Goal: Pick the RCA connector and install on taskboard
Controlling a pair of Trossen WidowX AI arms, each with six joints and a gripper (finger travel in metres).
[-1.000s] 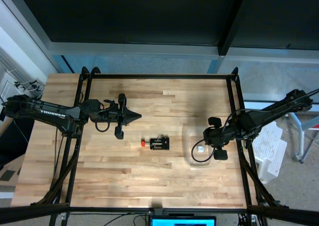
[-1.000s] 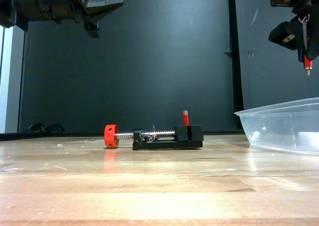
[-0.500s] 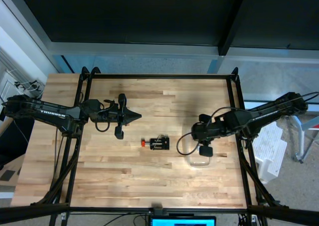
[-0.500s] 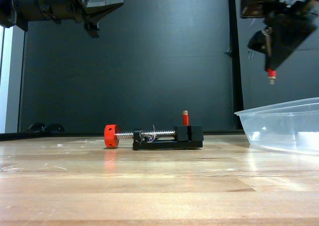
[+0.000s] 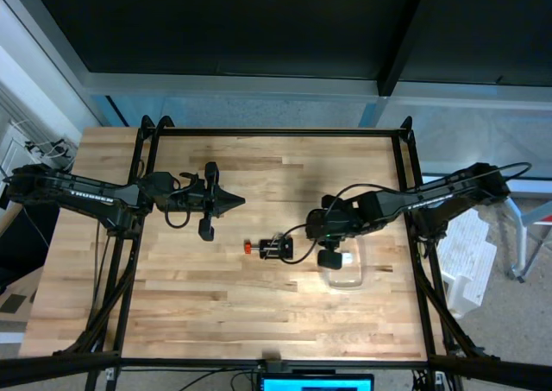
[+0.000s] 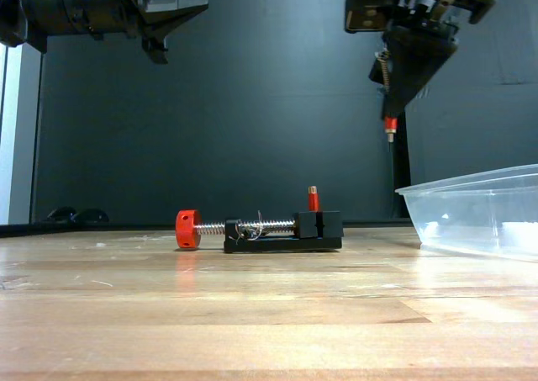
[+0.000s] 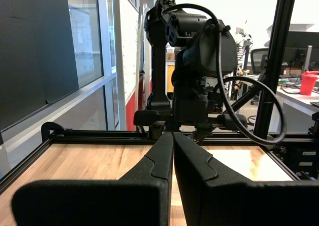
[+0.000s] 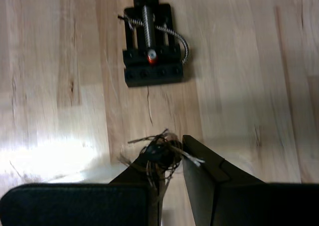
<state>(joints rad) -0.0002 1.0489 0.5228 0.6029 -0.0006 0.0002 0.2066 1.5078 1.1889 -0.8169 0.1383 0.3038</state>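
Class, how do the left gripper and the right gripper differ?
The left gripper is shut and empty; the right gripper is shut on the RCA connector. The left hangs over the left of the table, the right near the taskboard. Both are raised above it.

"What are the arms like?"

"Both are matte black. The left arm [image 5: 78, 194] has white lettering along its link and a looped black cable [image 5: 177, 219] by the wrist. A thin black cable arches over the right arm [image 5: 431, 192]."

"And the grippers?"

"The left gripper [image 7: 173, 134], over the worktop's left half, has black wedge fingers pressed together. The right gripper [image 6: 395, 95], above the worktop's middle, tapers to narrow black fingers under a boxy head."
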